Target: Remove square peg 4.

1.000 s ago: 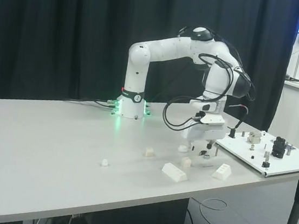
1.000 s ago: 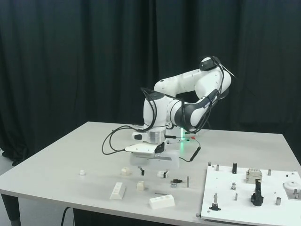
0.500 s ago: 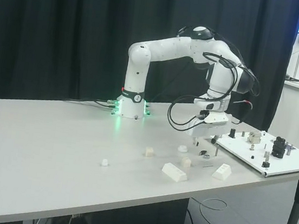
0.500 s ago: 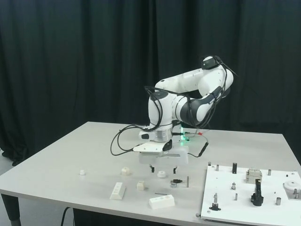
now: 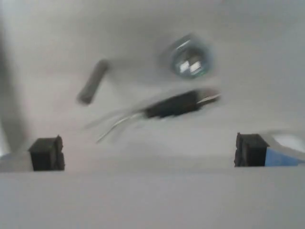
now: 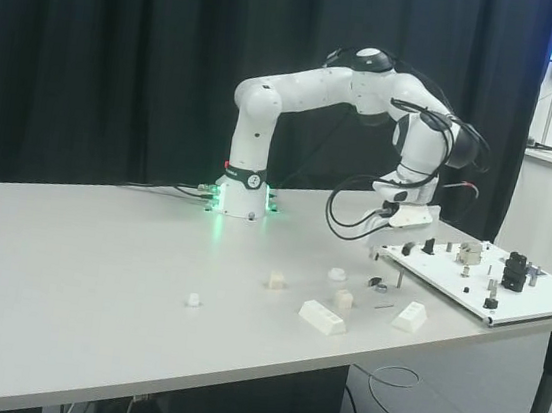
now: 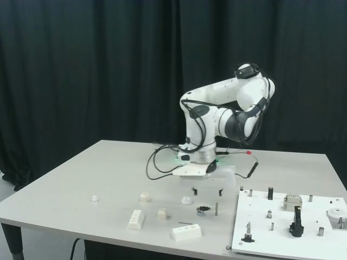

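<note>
My gripper (image 7: 207, 190) hangs open a little above the table, just short of the white board (image 7: 287, 230) and holding nothing. In the first room view the gripper (image 6: 395, 248) is over the near corner of that board (image 6: 536, 304). The wrist view shows both black fingertips (image 5: 46, 153) wide apart, and below them on the table a round metal nut (image 5: 190, 57), a short grey peg (image 5: 93, 82) and a black part with a metal tip (image 5: 176, 103). Several small pegs stand on the board, among them a black upright one (image 7: 270, 193). I cannot tell which is square peg 4.
White blocks lie near the table's front edge: a long one (image 7: 136, 219), another (image 7: 186, 232), a small cube (image 7: 162, 213) and a round piece (image 7: 186, 200). A small white knob (image 7: 95, 198) sits further left. The arm's base (image 6: 242, 190) glows green at the back.
The gripper has swung from over the white blocks towards the board and risen a little. It has stayed open with nothing in it.
</note>
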Action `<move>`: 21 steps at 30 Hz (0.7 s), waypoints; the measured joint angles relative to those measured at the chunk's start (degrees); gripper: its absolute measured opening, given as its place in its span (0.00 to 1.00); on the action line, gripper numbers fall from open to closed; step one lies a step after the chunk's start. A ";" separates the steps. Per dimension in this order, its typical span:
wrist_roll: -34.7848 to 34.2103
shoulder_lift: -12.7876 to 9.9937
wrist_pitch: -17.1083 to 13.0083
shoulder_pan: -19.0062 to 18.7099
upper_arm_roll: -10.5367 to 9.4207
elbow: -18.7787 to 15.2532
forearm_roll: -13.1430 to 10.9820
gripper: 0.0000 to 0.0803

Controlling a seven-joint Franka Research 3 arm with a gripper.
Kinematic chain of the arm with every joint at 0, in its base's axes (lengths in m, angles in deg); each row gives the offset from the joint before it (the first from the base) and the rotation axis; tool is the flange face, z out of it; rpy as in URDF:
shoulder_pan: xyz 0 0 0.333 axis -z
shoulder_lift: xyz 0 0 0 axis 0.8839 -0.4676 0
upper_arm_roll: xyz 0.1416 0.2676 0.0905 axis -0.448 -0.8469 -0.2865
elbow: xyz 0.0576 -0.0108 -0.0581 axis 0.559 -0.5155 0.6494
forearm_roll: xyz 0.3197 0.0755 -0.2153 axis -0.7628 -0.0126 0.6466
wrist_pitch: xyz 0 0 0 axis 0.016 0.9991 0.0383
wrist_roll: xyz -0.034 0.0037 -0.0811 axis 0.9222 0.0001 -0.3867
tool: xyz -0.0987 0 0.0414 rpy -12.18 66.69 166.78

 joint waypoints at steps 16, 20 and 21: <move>-9.79 0.51 1.73 -11.46 0.01 -4.11 -0.01 1.00; -11.94 0.51 1.11 -14.00 -0.01 -4.88 -0.03 1.00; -12.34 0.51 0.91 -14.60 -0.02 -5.06 -0.03 1.00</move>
